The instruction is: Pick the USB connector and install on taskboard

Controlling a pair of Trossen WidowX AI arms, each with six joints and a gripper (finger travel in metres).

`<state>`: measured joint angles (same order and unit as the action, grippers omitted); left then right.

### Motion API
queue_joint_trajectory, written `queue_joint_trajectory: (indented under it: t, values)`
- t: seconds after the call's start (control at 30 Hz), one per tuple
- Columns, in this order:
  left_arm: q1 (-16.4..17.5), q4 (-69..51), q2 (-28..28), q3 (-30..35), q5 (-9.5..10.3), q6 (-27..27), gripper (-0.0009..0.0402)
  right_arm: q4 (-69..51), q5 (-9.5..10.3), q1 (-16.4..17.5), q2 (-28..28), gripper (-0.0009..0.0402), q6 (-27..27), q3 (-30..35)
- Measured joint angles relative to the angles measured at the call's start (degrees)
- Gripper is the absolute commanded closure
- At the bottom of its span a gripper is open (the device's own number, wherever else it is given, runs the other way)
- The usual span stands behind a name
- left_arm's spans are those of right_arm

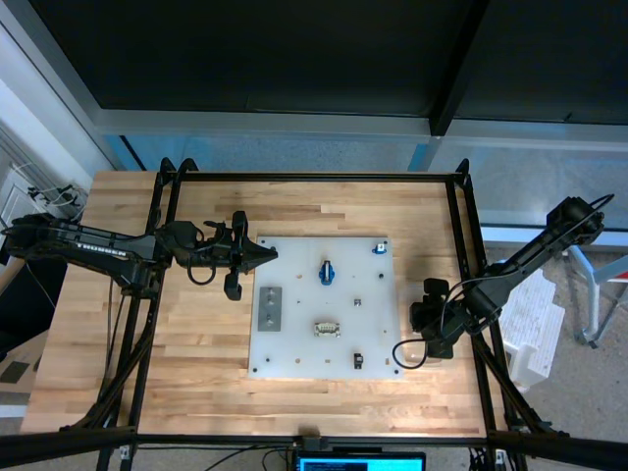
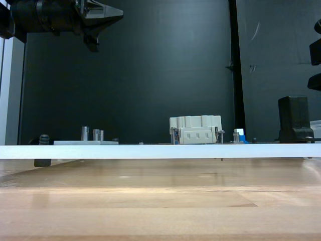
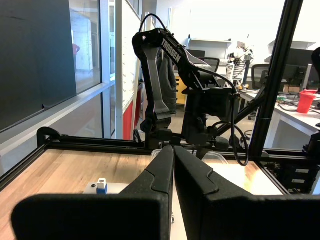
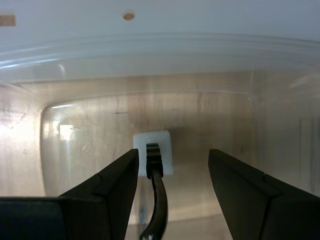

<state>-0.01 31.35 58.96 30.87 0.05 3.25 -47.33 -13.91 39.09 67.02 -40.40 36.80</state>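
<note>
Two arms reach inward over the wooden tabletop, one from each side edge. Coming in from the tabletop's left edge, the left gripper hangs high in the air, level and pointing right, with its tip just over the left edge of the taskboard. Its fingers are pressed together and hold nothing, which the left wrist view shows plainly. From table height it appears far above the board.

The taskboard lies flat at the middle of the tabletop. Near its left edge sits the grey block. Further right the blue fitting stands upright toward the far edge, and the D-shaped socket lies nearer the front edge. The small black part stands close to the board's near right corner.

Just past the board's right edge, the right gripper points steeply down. Its fingers are spread apart and reach into a clear tray that lies just beside the board. The USB connector rests on the tray floor between those fingers, nearer one of them, with its dark stub facing the camera. The fingers are not clamped on it, and whether the nearer one touches it cannot be told.
</note>
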Motion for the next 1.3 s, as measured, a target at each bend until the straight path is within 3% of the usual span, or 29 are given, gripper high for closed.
queue_joint_trajectory:
  t: [0.4,1.3]
  values:
    - [0.0,0.0,0.0,0.0,0.0,0.0,0.0393,1.9,0.44,0.0,0.0,0.0248,0.0,-1.4]
    - [0.0,0.0,0.0,0.0,0.0,0.0,0.0393,2.9,0.52,0.0,0.0,0.0392,0.0,-1.6]
